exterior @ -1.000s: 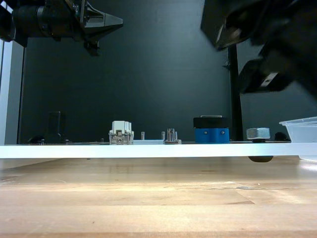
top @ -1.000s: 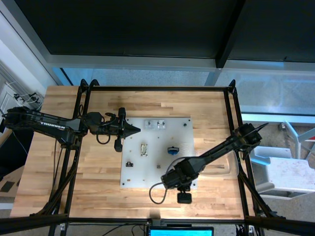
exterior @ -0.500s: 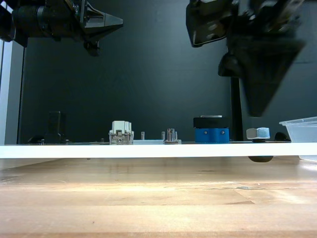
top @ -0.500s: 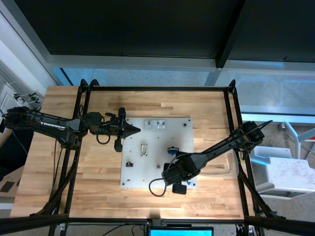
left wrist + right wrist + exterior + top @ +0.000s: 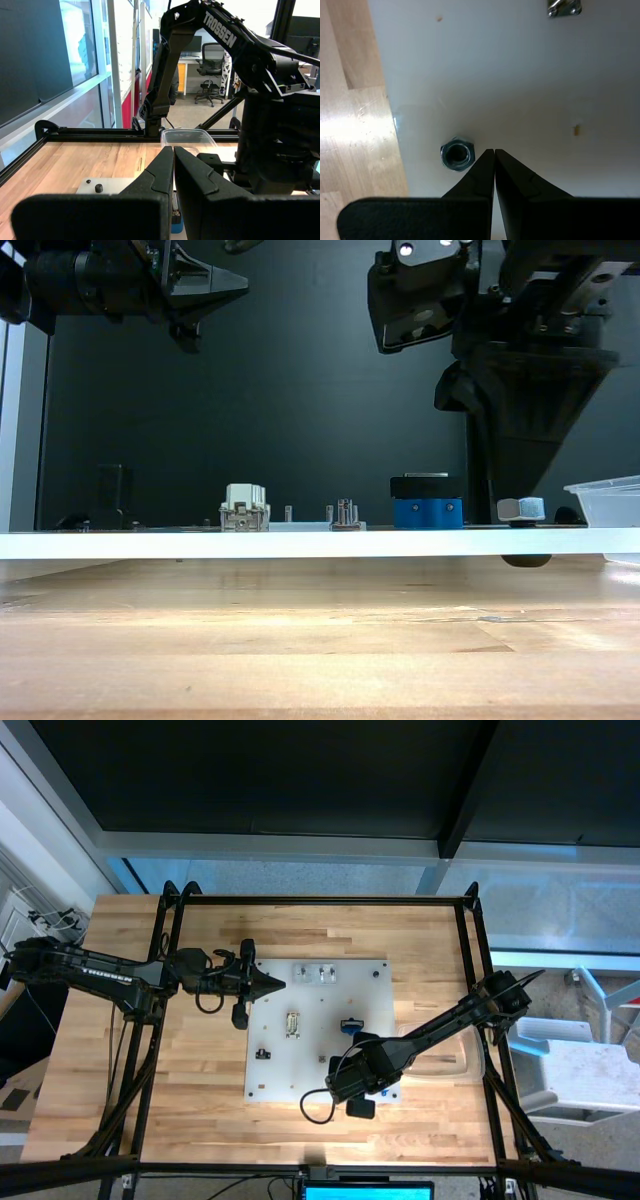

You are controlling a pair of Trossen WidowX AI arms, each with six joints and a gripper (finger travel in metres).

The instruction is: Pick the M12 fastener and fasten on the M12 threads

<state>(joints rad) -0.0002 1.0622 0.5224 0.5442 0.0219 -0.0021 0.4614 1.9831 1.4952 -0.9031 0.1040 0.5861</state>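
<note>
The small silver M12 nut stands near the white board's near right edge. Its centre looks dark and no ribs show, so it appears to sit on its stud. The low view shows the nut just above the board's surface. My right gripper points straight down at the board, shut with nothing between its fingers, its tips just beside the nut. The right gripper hangs low beside the nut, and from above the right gripper hides that spot. My left gripper hovers shut at the board's far left edge.
A blue fitting under a black cap stands left of the nut. The clear tray lies off the board's right edge. A grey connector and small posts stand mid-board. A black frame rings the table.
The right arm swung back from beyond the board's near edge to over the board and came down, its shut tips now beside the nut. The nut and the left arm stayed put.
</note>
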